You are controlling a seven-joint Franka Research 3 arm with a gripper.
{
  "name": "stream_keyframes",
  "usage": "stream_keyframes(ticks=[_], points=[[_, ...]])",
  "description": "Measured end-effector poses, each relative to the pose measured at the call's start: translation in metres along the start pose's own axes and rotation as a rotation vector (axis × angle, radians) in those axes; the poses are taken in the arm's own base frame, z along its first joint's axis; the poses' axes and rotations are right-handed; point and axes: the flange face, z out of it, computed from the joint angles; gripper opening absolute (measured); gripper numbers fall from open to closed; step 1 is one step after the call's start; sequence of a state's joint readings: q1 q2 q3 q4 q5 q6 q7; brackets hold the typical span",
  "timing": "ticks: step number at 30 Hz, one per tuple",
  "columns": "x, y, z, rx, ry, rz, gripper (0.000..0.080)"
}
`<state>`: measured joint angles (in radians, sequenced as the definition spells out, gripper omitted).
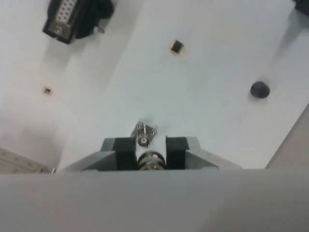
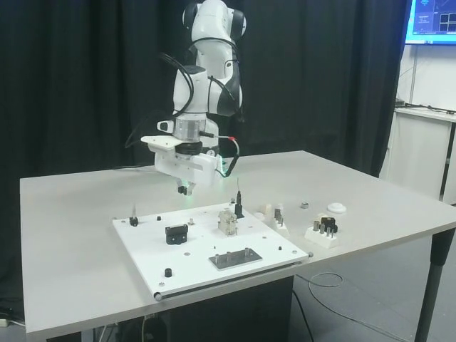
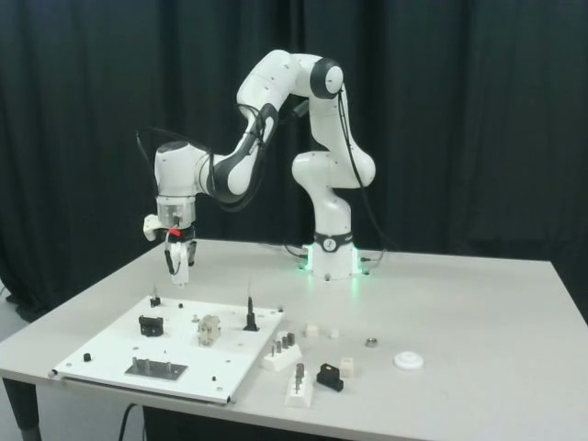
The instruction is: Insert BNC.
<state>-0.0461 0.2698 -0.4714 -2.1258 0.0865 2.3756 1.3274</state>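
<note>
No readable text, labels, brands, numbers or signs anywhere; only faint, illegible marks on the wall screen (image 2: 432,20) in the first room view.

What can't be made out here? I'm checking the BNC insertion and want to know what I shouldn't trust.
- Metal BNC plug between the black fingers: wrist view shows only its tip; the grey gripper body hides the rest.
- Gripper hanging above the white board: both room views show it too small to make out the plug.
- Small square metal BNC socket: too small to find in either room view.
- Black multi-pin connector: cut off by the wrist picture's edge.
</note>
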Motion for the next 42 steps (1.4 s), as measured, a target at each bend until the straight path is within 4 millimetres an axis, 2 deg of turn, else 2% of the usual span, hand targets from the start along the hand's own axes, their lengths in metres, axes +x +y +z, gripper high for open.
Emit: stream_keyframes(ticks=[24, 42], points=[[-0.001, 0.006, 0.007, 0.011, 0.002, 0.208, 0.0126], [-0.002, 0.022, 0.031, 0.052, 0.015, 0.22, 0.0126]])
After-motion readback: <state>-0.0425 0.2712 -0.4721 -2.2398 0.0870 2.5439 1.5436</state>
